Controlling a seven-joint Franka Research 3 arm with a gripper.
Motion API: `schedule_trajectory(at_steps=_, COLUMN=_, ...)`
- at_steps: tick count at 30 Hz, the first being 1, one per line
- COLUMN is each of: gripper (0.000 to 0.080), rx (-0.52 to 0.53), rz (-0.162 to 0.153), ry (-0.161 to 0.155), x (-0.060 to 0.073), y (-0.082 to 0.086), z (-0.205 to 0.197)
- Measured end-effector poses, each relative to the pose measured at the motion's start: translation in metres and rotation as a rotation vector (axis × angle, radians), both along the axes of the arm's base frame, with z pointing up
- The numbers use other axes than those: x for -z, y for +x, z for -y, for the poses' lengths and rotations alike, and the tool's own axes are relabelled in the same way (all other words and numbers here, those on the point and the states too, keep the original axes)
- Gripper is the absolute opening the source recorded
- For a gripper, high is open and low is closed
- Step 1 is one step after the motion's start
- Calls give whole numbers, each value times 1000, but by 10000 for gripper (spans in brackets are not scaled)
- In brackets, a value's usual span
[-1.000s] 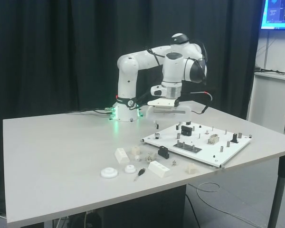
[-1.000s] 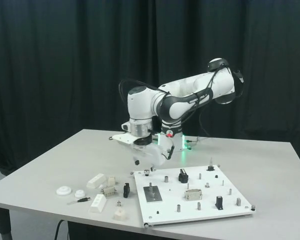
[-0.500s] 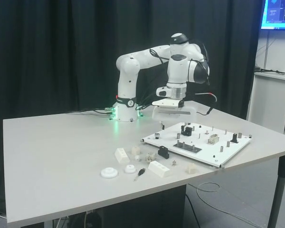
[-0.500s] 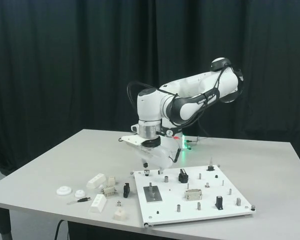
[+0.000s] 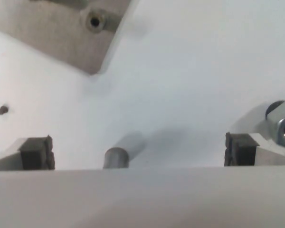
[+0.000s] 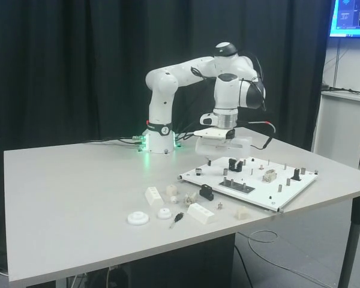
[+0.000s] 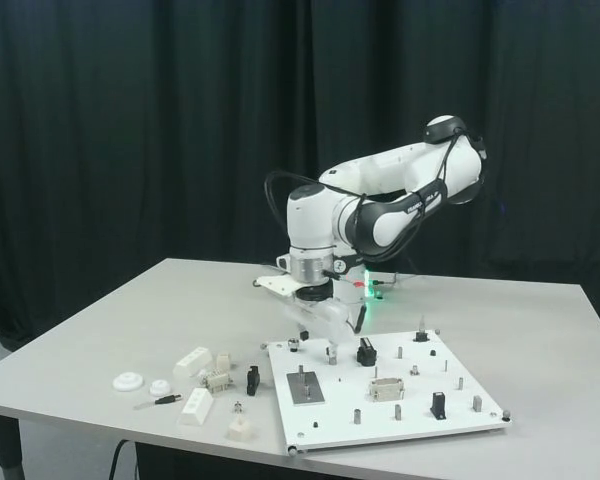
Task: Remove round peg 4.
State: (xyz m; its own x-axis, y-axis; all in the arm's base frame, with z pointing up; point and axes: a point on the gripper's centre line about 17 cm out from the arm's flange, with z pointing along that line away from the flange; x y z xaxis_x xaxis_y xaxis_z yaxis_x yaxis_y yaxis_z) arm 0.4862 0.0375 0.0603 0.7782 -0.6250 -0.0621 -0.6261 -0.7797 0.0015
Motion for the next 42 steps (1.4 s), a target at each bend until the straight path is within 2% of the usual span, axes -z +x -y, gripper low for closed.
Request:
schedule_trajectory(at_steps=13, gripper=800, rx=45, rz=15, ry=-29, x=12, y=-8, z=-16)
schedule_trajectory(at_steps=29, gripper=800, rx=67, rz=28, ry=-25, x=23, y=-17, z=-21)
schedule_trajectory(at_steps=42, gripper=800, rx=64, rz=24, ry=-7, x=34, y=-24, z=-29)
